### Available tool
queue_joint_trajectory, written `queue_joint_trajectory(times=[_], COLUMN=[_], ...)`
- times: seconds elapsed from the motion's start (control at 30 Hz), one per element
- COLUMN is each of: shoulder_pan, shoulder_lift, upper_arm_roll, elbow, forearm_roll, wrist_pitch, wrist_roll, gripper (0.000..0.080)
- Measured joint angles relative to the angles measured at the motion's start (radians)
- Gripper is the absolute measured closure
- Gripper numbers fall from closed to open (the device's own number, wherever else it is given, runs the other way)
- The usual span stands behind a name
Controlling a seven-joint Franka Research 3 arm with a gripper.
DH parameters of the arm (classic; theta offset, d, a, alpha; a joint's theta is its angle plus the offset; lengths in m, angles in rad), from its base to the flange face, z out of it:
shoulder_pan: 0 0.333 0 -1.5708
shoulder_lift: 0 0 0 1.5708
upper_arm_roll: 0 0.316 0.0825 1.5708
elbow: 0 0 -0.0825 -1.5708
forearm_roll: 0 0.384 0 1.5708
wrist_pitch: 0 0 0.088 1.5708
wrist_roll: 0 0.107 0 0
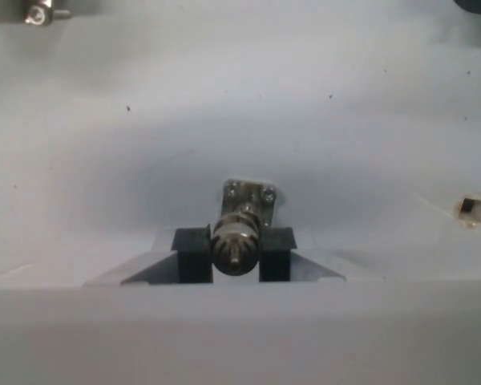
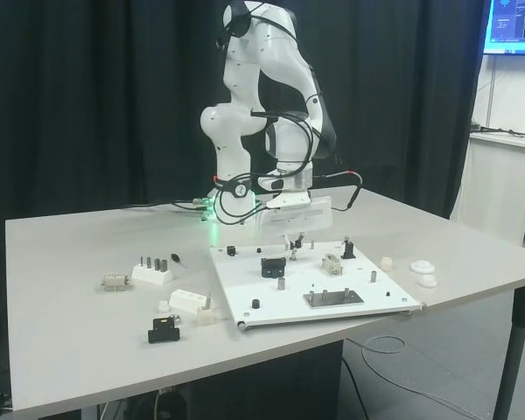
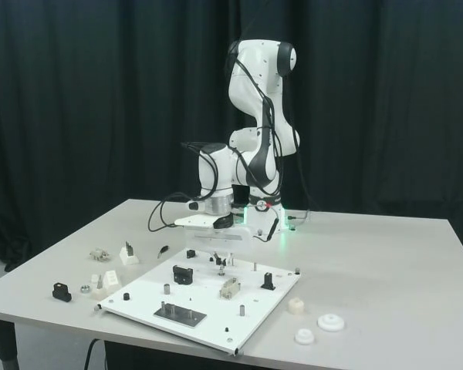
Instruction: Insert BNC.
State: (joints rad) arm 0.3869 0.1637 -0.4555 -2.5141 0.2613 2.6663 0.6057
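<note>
So the fingers [image 1: 236,255] are clamped on the BNC plug [image 1: 236,241], one black pad on each side of its metal barrel. The plug sits right over the BNC socket [image 1: 249,196], a little metal flange with screws at its corners, mounted on the white board [image 2: 367,284]. Can't tell from any view whether the plug is touching the socket or just above it.

No real containers here. The closest thing is the board itself, which carries a black block [image 2: 273,266], a grey metal plate [image 2: 333,298] and a few upright pegs.

The wrist view is the only one where you actually see the plug and socket; it also shows a small square hole [image 1: 472,208] in the board. From the room views the gripper just looks like it's low over the back part of the board. They do show what the wrist can't: loose bits on the grey counter [image 3: 386,262], like white blocks [image 2: 151,272], a black clip [image 2: 163,330] and white discs [image 3: 330,323].

No readable writing anywhere.
</note>
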Motion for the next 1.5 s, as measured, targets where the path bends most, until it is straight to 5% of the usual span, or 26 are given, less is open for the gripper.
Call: queue_joint_trajectory(times=[1.5], shoulder_pan=[0.004], shoulder_lift=[0.019], upper_arm_roll=[0.002], elbow=[-0.011], forearm_roll=[0.001], wrist_pitch=[0.048], wrist_roll=[0.009], gripper=[0.0682])
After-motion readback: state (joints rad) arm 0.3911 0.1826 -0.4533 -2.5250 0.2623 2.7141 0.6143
